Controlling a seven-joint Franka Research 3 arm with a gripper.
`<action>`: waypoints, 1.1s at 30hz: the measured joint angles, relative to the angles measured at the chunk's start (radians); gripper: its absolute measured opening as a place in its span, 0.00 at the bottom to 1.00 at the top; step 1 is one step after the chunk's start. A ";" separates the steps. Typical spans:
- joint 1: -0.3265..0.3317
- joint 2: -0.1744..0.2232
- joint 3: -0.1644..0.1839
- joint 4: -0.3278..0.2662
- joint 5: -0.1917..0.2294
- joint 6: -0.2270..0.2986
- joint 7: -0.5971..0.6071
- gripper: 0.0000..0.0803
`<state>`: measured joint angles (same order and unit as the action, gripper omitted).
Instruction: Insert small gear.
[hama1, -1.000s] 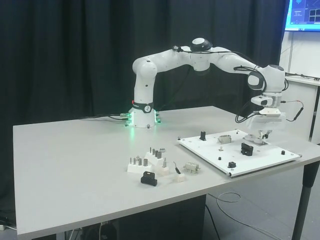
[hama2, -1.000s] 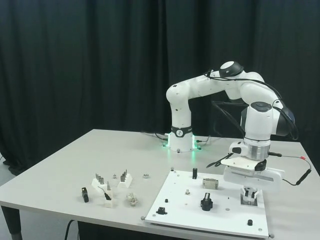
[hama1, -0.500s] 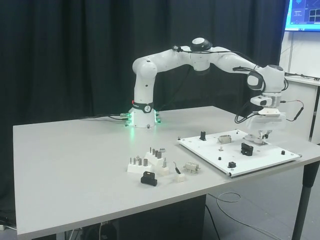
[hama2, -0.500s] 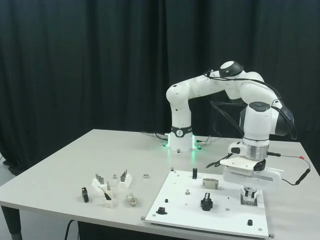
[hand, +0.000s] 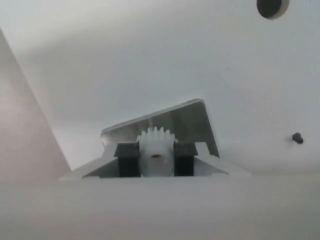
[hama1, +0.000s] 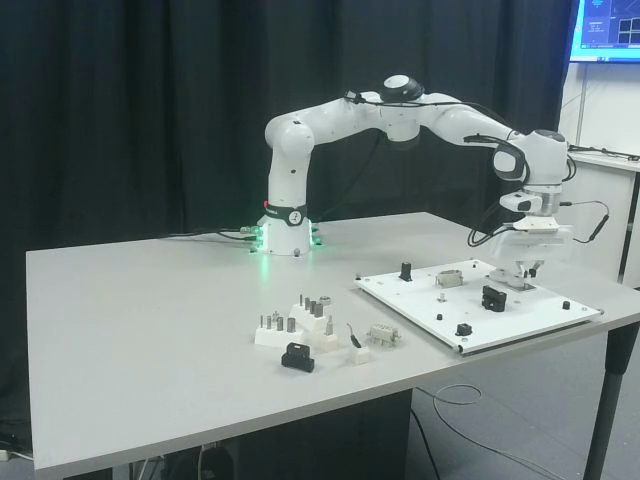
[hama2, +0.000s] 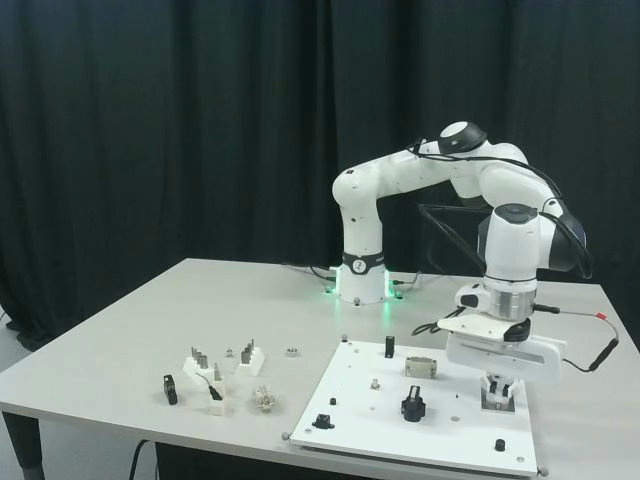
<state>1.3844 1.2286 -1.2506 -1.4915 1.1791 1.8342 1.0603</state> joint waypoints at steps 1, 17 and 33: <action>0.000 0.000 0.000 0.000 -0.001 0.001 -0.021 0.17; 0.003 0.000 0.002 -0.001 -0.009 0.006 -0.050 0.17; 0.013 0.000 0.006 0.000 -0.041 0.025 -0.110 0.17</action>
